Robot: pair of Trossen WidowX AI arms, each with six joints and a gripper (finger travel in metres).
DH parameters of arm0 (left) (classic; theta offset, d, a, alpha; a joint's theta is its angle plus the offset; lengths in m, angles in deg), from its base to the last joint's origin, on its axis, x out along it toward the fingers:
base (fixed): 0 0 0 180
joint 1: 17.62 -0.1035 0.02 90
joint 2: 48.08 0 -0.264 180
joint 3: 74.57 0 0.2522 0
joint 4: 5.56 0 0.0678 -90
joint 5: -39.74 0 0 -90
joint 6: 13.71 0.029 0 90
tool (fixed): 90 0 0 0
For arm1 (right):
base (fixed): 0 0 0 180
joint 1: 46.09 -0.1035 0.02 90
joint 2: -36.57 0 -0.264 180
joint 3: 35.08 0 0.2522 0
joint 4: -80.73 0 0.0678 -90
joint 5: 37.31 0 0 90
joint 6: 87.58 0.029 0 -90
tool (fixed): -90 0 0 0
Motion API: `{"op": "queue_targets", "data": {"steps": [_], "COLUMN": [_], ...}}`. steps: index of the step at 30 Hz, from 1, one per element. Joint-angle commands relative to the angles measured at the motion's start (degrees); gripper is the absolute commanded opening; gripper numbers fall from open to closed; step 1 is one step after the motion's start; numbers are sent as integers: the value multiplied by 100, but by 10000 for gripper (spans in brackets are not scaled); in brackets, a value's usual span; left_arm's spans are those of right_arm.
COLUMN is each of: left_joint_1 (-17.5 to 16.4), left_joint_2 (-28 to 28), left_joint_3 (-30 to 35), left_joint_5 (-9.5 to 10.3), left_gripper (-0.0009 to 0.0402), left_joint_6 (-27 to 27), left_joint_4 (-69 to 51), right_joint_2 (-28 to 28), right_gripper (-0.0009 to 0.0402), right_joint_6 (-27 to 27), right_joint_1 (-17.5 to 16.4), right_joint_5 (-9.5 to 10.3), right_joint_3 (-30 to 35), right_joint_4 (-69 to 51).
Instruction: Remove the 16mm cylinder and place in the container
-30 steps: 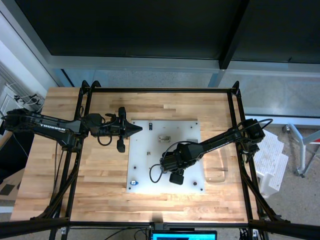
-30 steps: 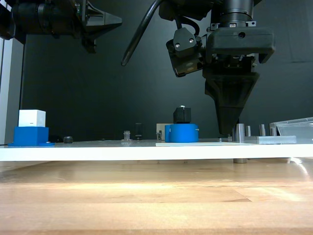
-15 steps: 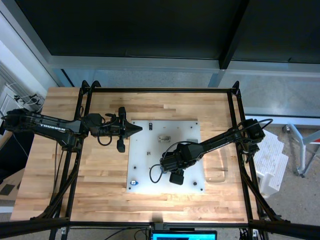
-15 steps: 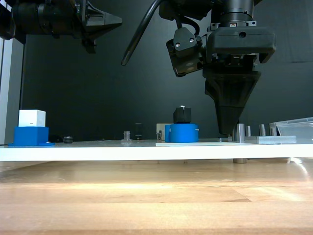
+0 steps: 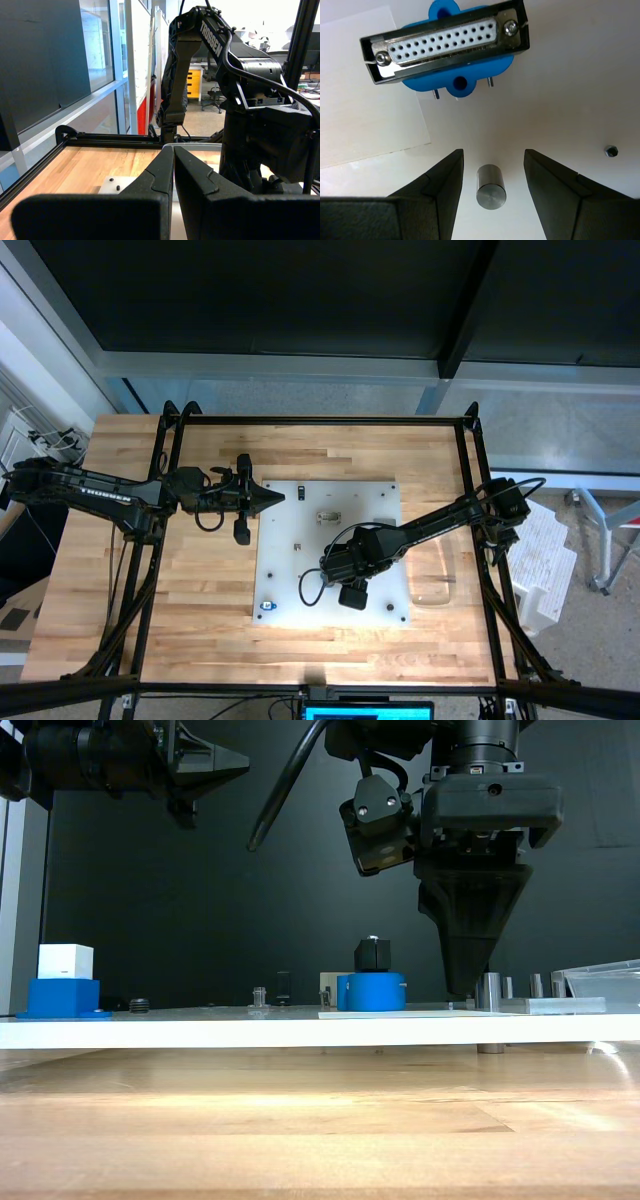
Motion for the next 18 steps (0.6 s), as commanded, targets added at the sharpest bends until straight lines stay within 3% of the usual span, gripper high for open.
{"op": "queue_targets", "data": {"steps": [1, 7, 18], "left_joint_1": [0, -2, -2], "left_joint_2": [0, 0, 0], "left_joint_3": [0, 0, 0], "left_joint_5": [-2, 0, 0], "left_gripper": [0, 0, 0], "left_joint_6": [0, 0, 0], "left_joint_4": [0, 0, 2], "right_joint_2": [-149, -426, -374], "right_gripper": [167, 167, 167], "right_joint_6": [2, 11, -2], "right_joint_1": [-2, -11, -103], "right_joint_5": [2, 2, 2], "right_joint_3": [15, 15, 15], "right_joint_4": [-7, -234, -448]}}
